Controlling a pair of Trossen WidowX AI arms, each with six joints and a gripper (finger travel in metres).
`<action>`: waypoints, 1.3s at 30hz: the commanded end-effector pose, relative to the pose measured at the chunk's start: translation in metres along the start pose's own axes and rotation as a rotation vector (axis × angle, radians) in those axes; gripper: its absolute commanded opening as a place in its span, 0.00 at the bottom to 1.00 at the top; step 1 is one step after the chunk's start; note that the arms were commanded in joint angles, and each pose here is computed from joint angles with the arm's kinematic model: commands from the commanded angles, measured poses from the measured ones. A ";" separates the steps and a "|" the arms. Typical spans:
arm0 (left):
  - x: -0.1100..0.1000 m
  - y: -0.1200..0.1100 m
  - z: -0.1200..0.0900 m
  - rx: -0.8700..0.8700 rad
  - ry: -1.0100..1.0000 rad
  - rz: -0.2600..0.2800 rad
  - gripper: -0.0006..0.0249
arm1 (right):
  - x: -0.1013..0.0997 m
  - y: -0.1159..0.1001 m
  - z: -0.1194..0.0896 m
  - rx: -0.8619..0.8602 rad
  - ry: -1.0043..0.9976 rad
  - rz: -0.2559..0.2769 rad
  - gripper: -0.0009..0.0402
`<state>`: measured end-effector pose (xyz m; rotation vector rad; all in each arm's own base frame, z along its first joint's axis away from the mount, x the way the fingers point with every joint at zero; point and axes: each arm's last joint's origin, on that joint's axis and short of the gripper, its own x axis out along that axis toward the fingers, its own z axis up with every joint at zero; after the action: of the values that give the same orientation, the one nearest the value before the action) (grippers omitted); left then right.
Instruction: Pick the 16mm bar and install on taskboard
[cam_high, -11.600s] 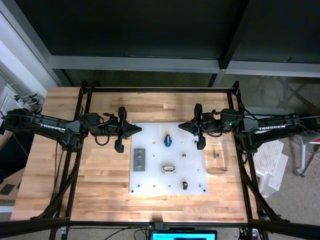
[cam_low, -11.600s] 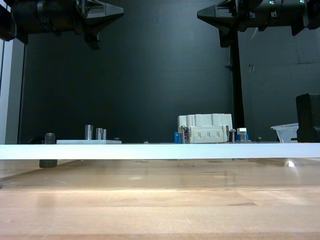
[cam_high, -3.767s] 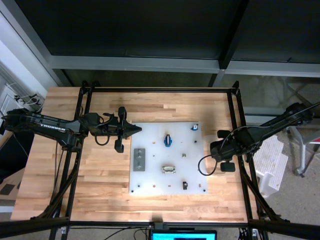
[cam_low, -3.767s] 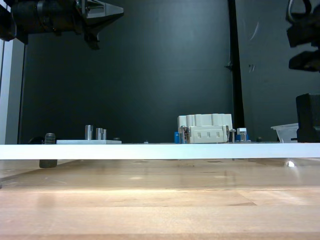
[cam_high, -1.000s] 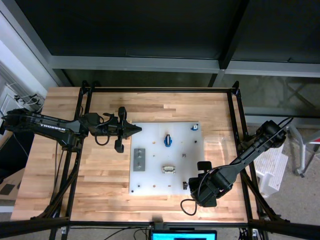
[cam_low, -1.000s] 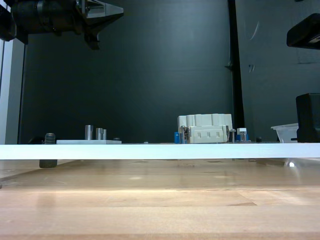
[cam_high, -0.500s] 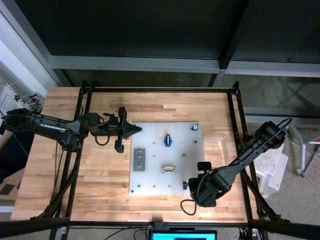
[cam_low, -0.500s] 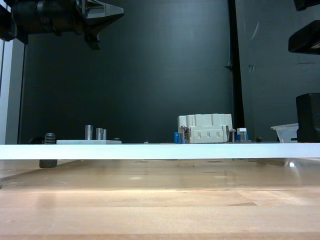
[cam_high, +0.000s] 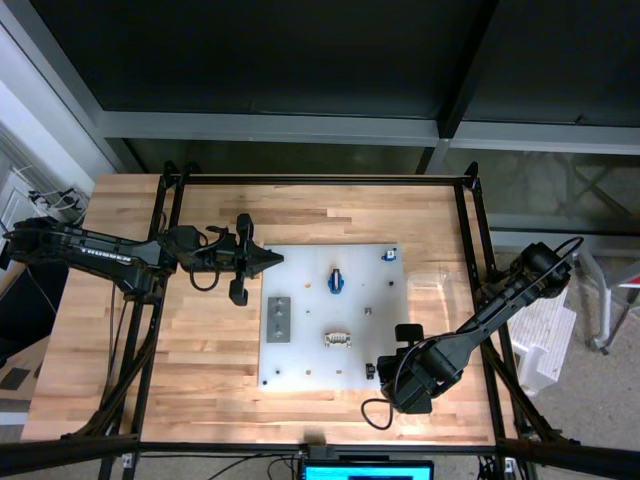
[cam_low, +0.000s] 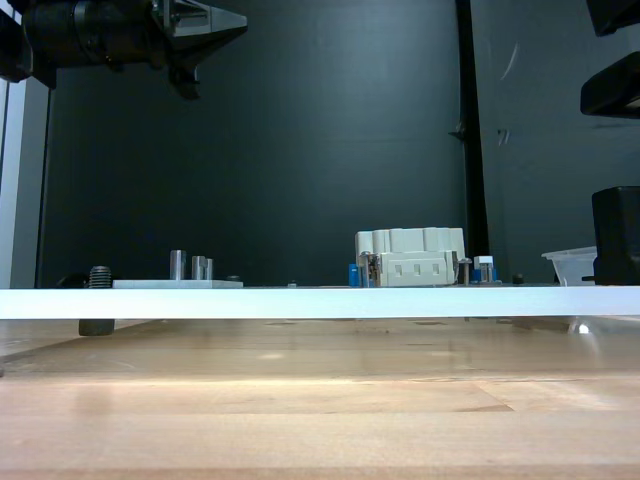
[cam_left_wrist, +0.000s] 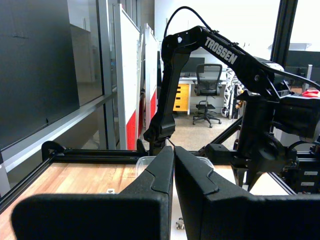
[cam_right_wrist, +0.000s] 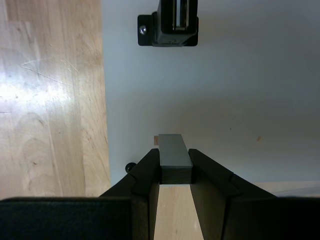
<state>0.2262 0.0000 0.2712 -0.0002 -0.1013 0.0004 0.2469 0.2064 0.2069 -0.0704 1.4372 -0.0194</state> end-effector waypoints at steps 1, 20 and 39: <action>0.000 0.000 0.000 0.000 0.000 0.000 0.02 | 0.001 0.000 0.000 0.000 -0.001 0.000 0.03; 0.000 0.000 0.000 0.000 0.000 0.000 0.02 | 0.013 0.000 -0.006 0.003 0.014 0.015 0.03; 0.000 0.000 0.000 0.000 0.000 0.000 0.02 | 0.015 0.000 -0.008 -0.005 0.016 0.010 0.03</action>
<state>0.2262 0.0000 0.2712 -0.0006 -0.1013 0.0004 0.2409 0.2050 0.1927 -0.0658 1.4486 -0.0095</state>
